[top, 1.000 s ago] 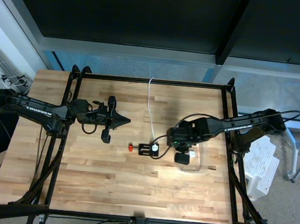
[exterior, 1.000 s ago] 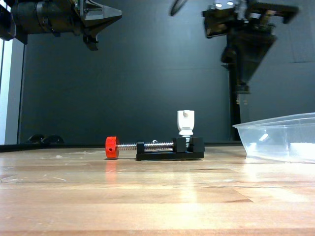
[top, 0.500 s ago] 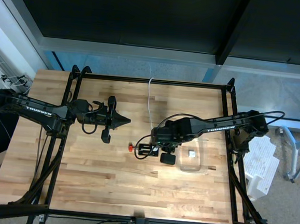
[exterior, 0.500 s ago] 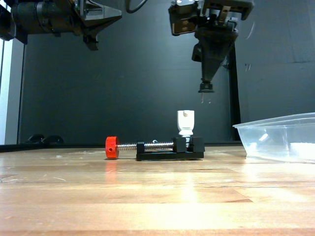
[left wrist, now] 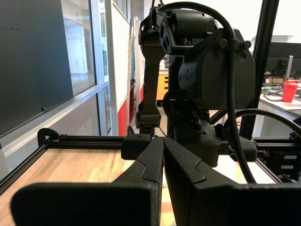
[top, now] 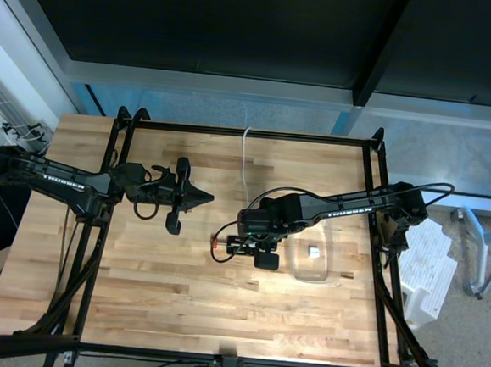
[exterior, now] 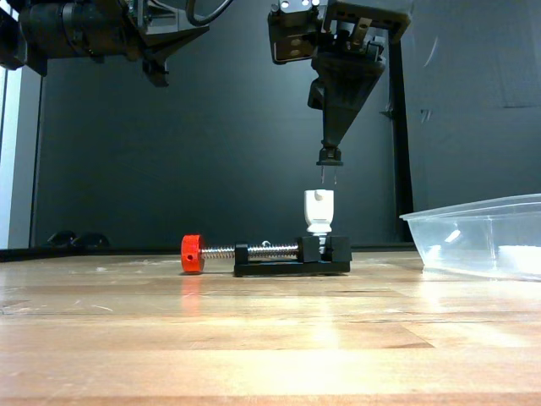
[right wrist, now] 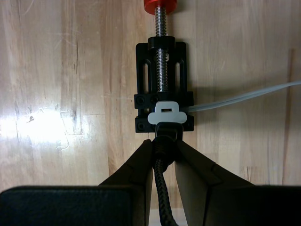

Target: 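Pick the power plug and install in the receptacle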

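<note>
- Right gripper (exterior: 330, 152), upper centre of the low view, pinches the power plug (exterior: 330, 160).
- The power plug hangs just above the receptacle (exterior: 292, 254), over its white socket, not touching.
- Left gripper (exterior: 203, 29), fingers pressed together, hovers upper left.

The only legible text is the white brand name "TROSSEN" along the left arm (top: 48, 179).

Clear tray (exterior: 482, 233) — maybe white piece (top: 313, 252) inside
</note>
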Robot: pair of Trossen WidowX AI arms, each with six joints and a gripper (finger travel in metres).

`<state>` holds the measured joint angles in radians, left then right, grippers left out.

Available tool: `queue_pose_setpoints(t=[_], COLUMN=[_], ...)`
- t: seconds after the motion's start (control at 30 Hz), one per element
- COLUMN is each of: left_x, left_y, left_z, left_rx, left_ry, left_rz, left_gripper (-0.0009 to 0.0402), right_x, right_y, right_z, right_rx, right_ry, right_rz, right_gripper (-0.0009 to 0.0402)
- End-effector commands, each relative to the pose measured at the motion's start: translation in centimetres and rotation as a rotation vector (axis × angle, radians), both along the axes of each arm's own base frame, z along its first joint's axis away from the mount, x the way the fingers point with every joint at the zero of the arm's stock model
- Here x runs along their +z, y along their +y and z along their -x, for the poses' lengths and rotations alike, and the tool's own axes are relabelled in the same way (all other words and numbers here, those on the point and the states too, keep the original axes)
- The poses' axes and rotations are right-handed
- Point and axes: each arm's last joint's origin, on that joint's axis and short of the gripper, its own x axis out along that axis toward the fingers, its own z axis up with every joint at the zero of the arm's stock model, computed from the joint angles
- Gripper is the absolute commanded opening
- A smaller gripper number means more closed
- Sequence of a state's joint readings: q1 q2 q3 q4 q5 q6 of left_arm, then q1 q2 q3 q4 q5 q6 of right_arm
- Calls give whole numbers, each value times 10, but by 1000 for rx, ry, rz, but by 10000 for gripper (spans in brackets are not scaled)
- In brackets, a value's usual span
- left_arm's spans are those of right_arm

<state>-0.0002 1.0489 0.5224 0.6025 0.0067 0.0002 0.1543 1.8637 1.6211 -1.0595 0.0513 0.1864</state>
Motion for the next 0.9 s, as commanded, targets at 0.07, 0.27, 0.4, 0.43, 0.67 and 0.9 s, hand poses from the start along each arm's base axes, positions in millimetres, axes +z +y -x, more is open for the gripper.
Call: queue_pose_setpoints(t=[0.07, 0.27, 0.4, 0.43, 0.67, 0.9], left_x=[0, 0, 0, 0, 0, 0], left_y=[0, 0, 0, 0, 0, 0], left_z=[0, 0, 0, 0, 0, 0], left_rx=[0, 0, 0, 0, 0, 0], left_ry=[0, 0, -1, 0, 0, 0], left_rz=[0, 0, 0, 0, 0, 0], left_gripper=[0, 0, 0, 0, 0, 0], right_x=[-3, -6, -7, -8, -8, -11], right_y=[1, 1, 1, 1, 1, 0], right_z=[-7, -13, -12, -12, -12, -12], right_rx=[17, 35, 34, 34, 34, 34], right_ry=[4, 12, 15, 17, 22, 21], right_rz=[6, 11, 12, 12, 13, 12], right_gripper=[0, 0, 0, 0, 0, 0])
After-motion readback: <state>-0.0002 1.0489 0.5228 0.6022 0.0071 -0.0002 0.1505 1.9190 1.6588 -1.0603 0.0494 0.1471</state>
